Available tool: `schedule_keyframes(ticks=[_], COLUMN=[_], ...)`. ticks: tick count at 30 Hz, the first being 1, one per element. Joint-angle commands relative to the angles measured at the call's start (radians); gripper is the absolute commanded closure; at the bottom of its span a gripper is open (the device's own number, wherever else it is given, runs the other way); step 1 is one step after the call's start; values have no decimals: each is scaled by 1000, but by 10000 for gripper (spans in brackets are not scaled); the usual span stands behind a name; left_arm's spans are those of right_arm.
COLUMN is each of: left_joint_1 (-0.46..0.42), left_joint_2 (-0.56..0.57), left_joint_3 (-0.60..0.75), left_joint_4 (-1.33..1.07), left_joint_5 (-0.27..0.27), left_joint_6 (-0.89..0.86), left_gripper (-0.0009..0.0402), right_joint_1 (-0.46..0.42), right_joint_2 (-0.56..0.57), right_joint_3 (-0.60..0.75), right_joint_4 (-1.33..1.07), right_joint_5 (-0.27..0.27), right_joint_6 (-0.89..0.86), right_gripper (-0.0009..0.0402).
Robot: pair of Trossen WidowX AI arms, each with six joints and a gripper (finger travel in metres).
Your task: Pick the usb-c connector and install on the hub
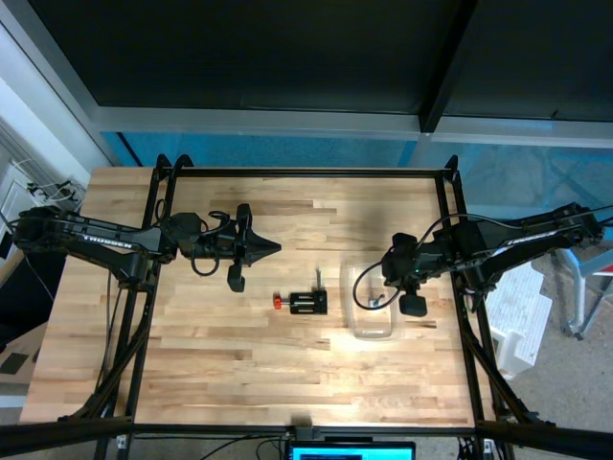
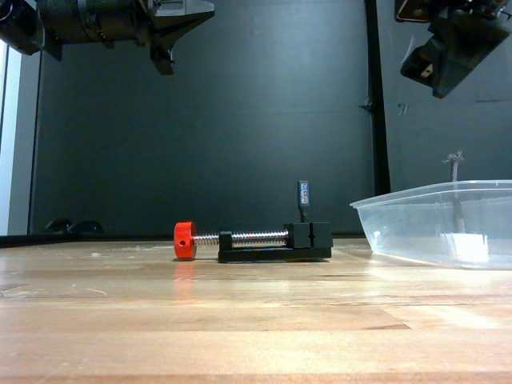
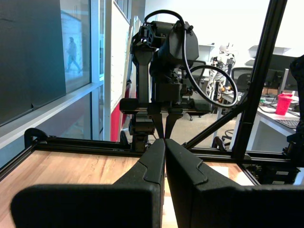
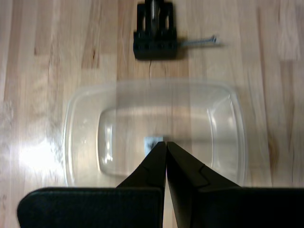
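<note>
The usb-c connector (image 4: 153, 141) is a small grey piece lying free on the floor of a clear plastic tub (image 1: 356, 324); its braided cable (image 2: 454, 170) rises above the tub's rim (image 2: 416, 194). My right gripper (image 1: 414, 307) hangs well above the tub (image 4: 71, 123), shut and empty, fingertips (image 4: 160, 148) pointing down at the connector. A small black vise (image 1: 306, 304) with a red knob (image 2: 184, 240) holds a thin upright hub part (image 2: 303, 194). My left gripper (image 1: 274, 248) is raised over the table's left half, shut with nothing in it, pointing right.
The vise (image 4: 154, 31) sits just left of the tub on the wooden table (image 1: 192, 355). A black frame (image 1: 306, 173) runs around the table's edges. The right gripper (image 2: 438, 90) and left gripper (image 2: 206, 10) both hang high over the tabletop.
</note>
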Motion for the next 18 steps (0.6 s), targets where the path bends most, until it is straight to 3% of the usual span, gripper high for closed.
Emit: schedule_keyframes(ticks=[1,18], left_joint_1=[0,0], left_joint_2=[0,0], left_joint_3=[0,0], left_joint_4=[0,0], left_joint_5=[0,0], left_joint_6=[0,0], left_gripper=[393,393], right_joint_1=[2,11], right_joint_2=[0,1], right_joint_3=[-1,-1], right_joint_4=[-15,-61], right_joint_5=[0,3], right_joint_6=[0,0], right_gripper=[393,393])
